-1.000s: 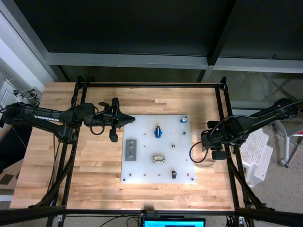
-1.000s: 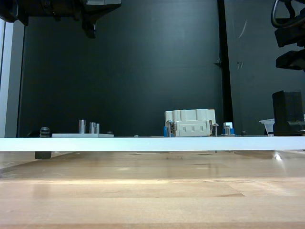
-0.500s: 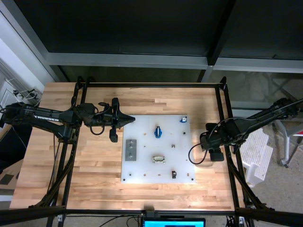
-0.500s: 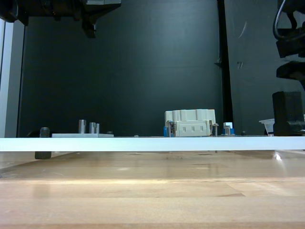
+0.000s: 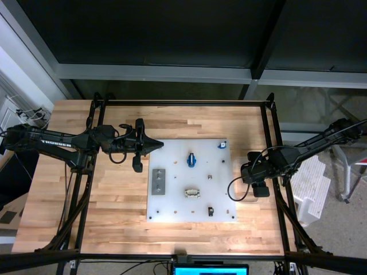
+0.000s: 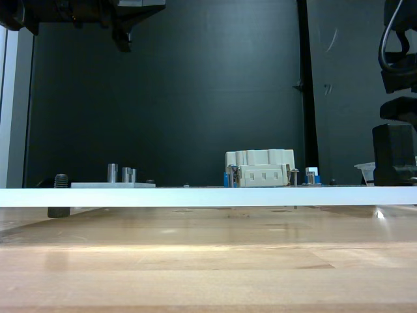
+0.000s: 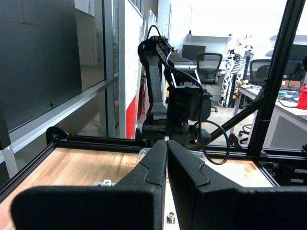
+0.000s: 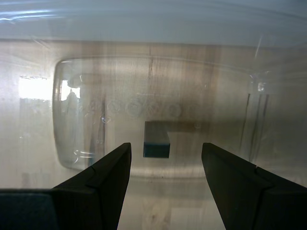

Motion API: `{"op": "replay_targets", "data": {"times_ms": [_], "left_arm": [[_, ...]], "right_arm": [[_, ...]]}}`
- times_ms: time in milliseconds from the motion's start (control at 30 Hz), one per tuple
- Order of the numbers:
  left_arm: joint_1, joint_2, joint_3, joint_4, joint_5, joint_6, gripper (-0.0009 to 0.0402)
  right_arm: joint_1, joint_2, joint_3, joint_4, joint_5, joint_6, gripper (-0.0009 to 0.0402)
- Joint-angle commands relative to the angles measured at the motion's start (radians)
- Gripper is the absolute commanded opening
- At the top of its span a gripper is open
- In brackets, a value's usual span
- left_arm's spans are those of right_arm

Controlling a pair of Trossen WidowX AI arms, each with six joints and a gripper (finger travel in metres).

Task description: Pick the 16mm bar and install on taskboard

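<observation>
The left arm [image 5: 51, 140] reaches in from the table's left edge, high above the wood in the low view. The left gripper [image 5: 156, 145] hangs just off the far left corner of the white taskboard [image 5: 172, 209], pointing toward the right edge of the table. In the left wrist view its jaws are pressed together with nothing between them. On the board, a grey block with upright pegs [image 5: 157, 182] sits near the board's left edge. A blue part [image 5: 191, 159] and a beige connector [image 5: 192, 193] stand nearer the board's middle. The right arm [image 5: 309, 146] comes in over the table's right edge, and the right gripper [image 8: 165, 144] points down beside the board's right edge. Its jaws are spread wide and hold nothing. Below them the right wrist view shows a clear tray [image 8: 216, 96], and the 16mm bar [image 8: 157, 139] lies free on its floor. The bar shows between the two fingers [image 8: 108, 170], touched by neither, and is well clear of any seat on the taskboard.
</observation>
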Motion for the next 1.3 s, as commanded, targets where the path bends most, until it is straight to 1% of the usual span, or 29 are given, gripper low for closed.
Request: {"op": "replay_targets", "data": {"times_ms": [33,500,967,1100,1300], "left_arm": [[0.000,0.000,0.000,0.000,0.000,0.000,0.0000],[0.000,0.000,0.000,0.000,0.000,0.000,0.0000],[0.000,0.000,0.000,0.000,0.000,0.000,0.0000],[0.000,0.000,0.000,0.000,0.000,0.000,0.0000],[0.000,0.000,0.000,0.000,0.000,0.000,0.0000]], "right_arm": [[0.002,0.007,-0.020,0.036,0.000,0.000,0.0204],[0.005,0.008,-0.068,0.084,-0.010,0.002,0.0204],[0.005,0.008,-0.071,0.090,-0.010,0.008,0.0202],[0.005,0.008,-0.071,0.091,-0.010,0.009,0.0186],[0.005,0.008,-0.071,0.092,-0.010,0.014,0.0145]]}}
